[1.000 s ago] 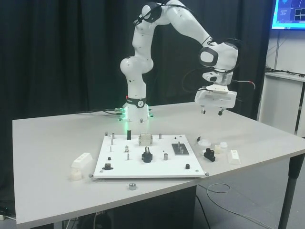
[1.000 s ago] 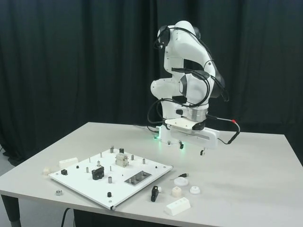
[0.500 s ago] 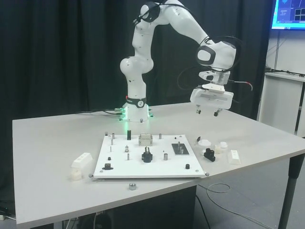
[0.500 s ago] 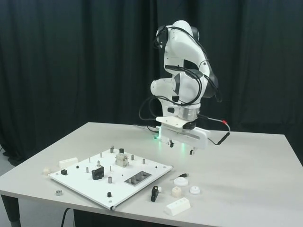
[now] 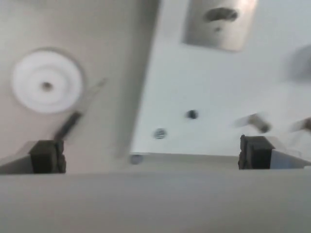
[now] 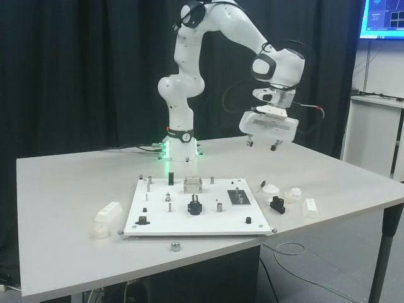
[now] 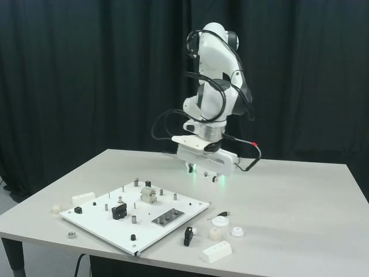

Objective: Remove waterproof.

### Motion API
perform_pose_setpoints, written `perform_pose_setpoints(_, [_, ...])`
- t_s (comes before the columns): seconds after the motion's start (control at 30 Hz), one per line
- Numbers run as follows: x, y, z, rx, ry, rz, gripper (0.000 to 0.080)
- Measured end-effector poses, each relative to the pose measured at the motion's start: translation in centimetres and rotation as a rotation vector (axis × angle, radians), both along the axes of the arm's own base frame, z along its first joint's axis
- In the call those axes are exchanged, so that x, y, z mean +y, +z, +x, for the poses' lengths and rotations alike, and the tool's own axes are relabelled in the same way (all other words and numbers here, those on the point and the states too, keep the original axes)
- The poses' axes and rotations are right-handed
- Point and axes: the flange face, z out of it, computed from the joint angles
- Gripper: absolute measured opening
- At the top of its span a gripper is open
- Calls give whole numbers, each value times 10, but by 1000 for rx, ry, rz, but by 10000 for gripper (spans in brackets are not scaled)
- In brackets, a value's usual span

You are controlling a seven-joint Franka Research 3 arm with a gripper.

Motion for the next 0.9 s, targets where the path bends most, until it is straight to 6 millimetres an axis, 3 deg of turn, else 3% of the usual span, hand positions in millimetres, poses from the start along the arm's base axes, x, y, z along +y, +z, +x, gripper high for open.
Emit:
perform_pose_setpoints(0.53, [-77,19,-5,123,377,21,800])
perform_pose_setpoints(0.9, [-110,29,-13,174,613,56,800])
